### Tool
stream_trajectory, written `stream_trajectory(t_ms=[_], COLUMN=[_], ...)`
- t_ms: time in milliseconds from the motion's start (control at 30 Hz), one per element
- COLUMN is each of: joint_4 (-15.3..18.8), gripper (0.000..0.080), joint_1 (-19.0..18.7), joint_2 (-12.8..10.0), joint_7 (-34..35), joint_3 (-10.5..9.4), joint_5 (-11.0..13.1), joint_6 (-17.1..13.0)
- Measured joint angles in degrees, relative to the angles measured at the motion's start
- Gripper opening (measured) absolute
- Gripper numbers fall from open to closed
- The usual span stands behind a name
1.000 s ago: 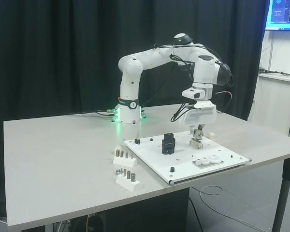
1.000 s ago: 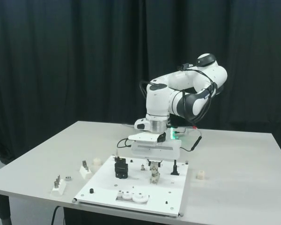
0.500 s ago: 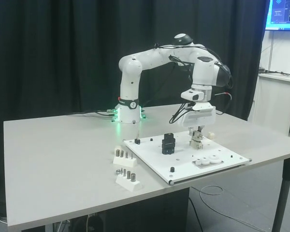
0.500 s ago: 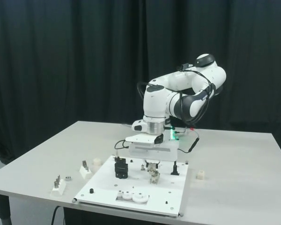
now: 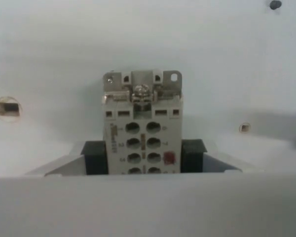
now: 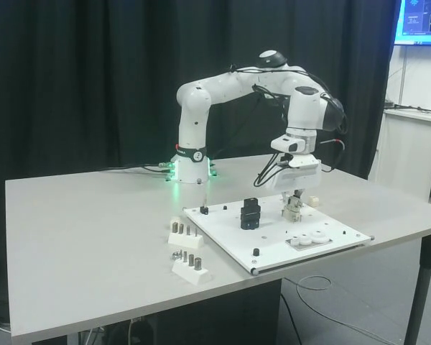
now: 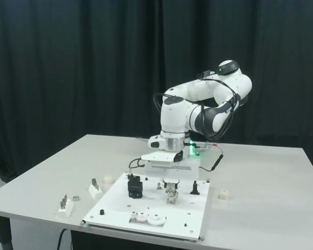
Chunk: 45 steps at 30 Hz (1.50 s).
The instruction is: Insert waterproof.
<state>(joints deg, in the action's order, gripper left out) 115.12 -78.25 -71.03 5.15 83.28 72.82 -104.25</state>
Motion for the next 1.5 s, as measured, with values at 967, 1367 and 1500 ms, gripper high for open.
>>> stream_trajectory(t_ms=[967, 1367, 1500], joint_4=[-0.01, 0.05, 0.09], gripper=[0.0310, 0.0310, 0.0310], joint_1=[-0.40, -0.31, -0.31], joint_2=[0.14, 0.15, 0.15], joint_7=[0.13, 3.03, 3.41], joint_3=[-0.19, -0.20, -0.20], joint_5=[-1.20, -1.04, -0.86], joint_6=[1.25, 1.27, 1.27])
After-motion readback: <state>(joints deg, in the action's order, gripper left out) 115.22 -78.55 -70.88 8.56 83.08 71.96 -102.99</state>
